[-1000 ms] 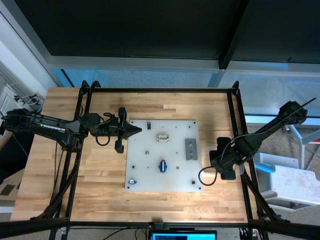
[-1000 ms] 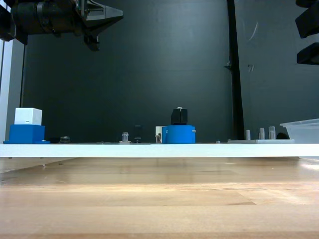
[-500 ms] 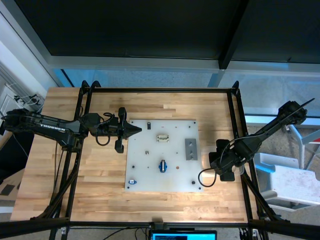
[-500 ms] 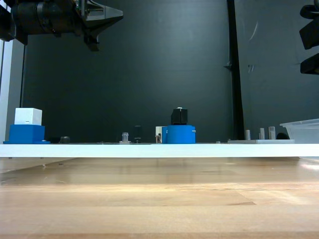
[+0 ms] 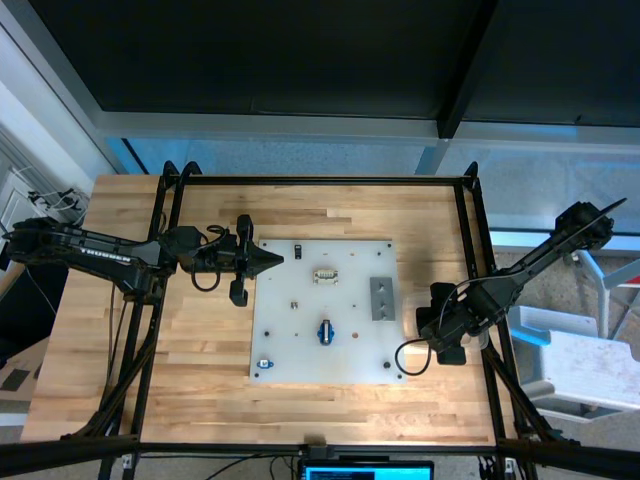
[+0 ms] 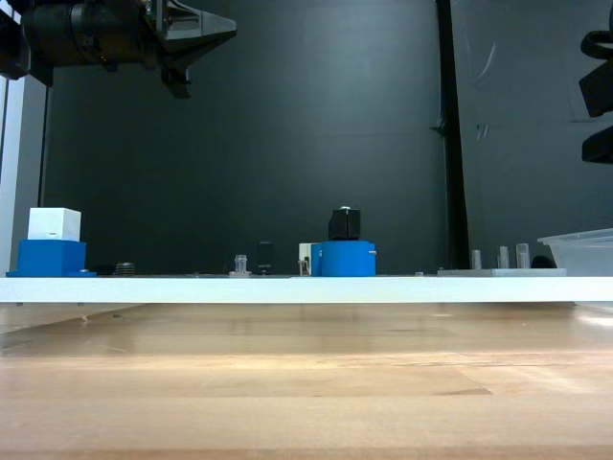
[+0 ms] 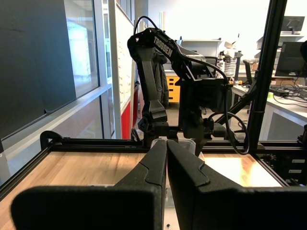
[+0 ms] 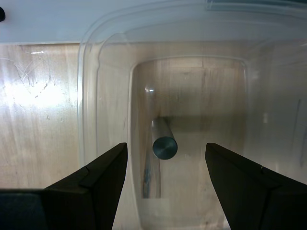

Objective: Pick the 16mm cylinder and place it in the taskboard

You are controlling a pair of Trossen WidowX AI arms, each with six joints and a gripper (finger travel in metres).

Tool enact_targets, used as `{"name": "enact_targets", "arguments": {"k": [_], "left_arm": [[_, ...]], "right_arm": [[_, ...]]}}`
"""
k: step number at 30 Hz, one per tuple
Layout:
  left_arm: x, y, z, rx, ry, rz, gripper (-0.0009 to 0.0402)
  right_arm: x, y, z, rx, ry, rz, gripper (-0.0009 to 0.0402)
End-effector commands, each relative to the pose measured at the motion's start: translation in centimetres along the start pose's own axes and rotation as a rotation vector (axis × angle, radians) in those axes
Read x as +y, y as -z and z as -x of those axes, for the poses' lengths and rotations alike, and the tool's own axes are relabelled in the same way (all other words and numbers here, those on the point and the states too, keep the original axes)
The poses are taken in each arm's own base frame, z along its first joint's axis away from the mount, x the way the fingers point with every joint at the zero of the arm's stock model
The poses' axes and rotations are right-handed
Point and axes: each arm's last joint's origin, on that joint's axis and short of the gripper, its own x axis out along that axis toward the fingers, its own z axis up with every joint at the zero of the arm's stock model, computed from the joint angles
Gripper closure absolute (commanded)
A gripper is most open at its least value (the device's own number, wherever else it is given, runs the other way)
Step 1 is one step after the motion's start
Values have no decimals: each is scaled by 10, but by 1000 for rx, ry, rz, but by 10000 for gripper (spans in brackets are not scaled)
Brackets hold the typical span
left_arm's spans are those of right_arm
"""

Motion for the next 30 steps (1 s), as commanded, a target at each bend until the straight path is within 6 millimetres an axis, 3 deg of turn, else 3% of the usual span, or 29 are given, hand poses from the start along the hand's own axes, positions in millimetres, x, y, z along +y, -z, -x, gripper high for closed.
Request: {"name": "enact_targets", "arguments": {"k": [1, 30], "left_arm": [[0, 0, 0, 0, 0, 0, 393], [0, 0, 0, 0, 0, 0, 393]], "right_arm": [[0, 1, -4, -3, -1, 1, 167], [-3, 8, -22, -18, -4, -5, 183]]}}
